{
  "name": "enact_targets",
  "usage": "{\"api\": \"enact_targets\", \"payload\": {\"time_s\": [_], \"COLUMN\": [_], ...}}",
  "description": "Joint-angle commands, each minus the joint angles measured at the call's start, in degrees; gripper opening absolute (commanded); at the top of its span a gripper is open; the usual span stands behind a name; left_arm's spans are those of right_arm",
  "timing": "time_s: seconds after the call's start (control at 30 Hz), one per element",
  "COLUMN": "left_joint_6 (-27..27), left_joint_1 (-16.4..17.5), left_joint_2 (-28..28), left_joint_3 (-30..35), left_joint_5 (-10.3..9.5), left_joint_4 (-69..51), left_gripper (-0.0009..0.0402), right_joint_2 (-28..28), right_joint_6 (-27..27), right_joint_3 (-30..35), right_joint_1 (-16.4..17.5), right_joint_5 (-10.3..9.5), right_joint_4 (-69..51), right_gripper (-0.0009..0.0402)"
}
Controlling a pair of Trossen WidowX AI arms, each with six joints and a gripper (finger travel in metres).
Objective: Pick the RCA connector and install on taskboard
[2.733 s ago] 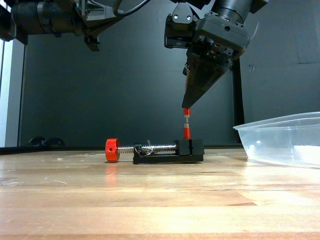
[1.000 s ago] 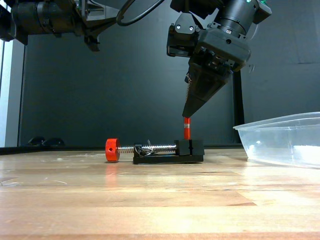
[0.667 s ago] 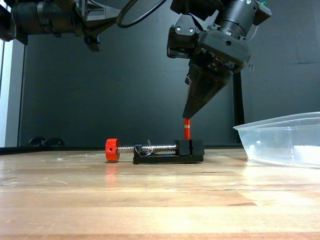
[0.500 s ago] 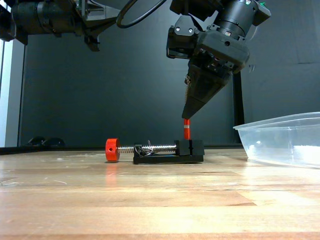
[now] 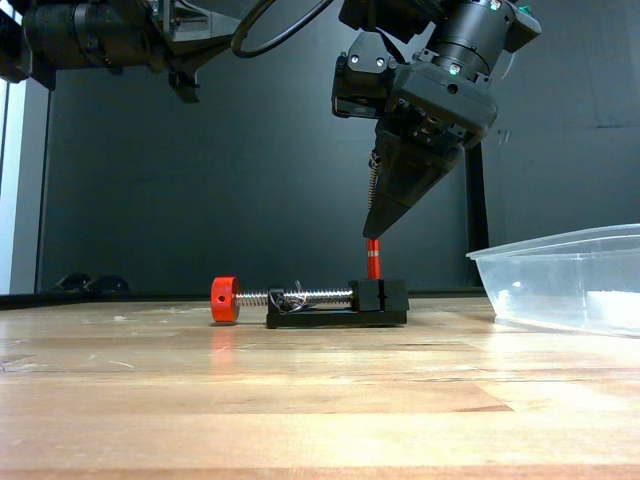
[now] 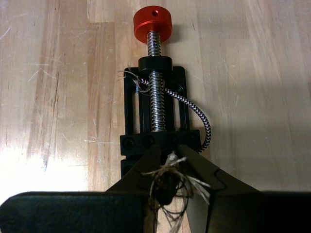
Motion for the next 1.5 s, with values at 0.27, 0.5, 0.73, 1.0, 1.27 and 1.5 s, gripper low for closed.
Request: {"api": "enact_targets", "payload": {"time_s": [0.27,0.5,0.73,1.0,1.27,1.5], "left_joint_6": [0.0,0.0,0.0,0.0,0.0,0.0], "left_joint_1": [0.0,0.0,0.0,0.0,0.0,0.0], "left_joint_2": [0.0,0.0,0.0,0.0,0.0,0.0], "left_joint_3": [0.0,0.0,0.0,0.0,0.0,0.0], "left_joint_5": [0.00,0.00,0.00,0.00,0.00,0.00], "left_joint_4": [0.0,0.0,0.0,0.0,0.0,0.0], "left_gripper": [0.0000,0.0000,0.0000,0.0000,0.0000,0.0000], "right_joint_2": [-0.4,-0.9,-1.0,-2.3,-6.0,-8.8], "right_joint_6": [-0.5,-1.5,-1.4,-1.5,-1.5,-1.5], "right_joint_3": [-0.1,0.0,0.0,0.0,0.0,0.0], "right_joint_1": [0.0,0.0,0.0,0.0,0.0,0.0], "right_joint_5": [0.00,-0.02,0.07,0.07,0.04,0.04], "right_joint_4": [-0.3,-0.3,-0.1,-0.7,-3.0,-5.7], "right_gripper": [0.0002,0.0017,0.0074,0.0111,0.0138,0.0147]}}
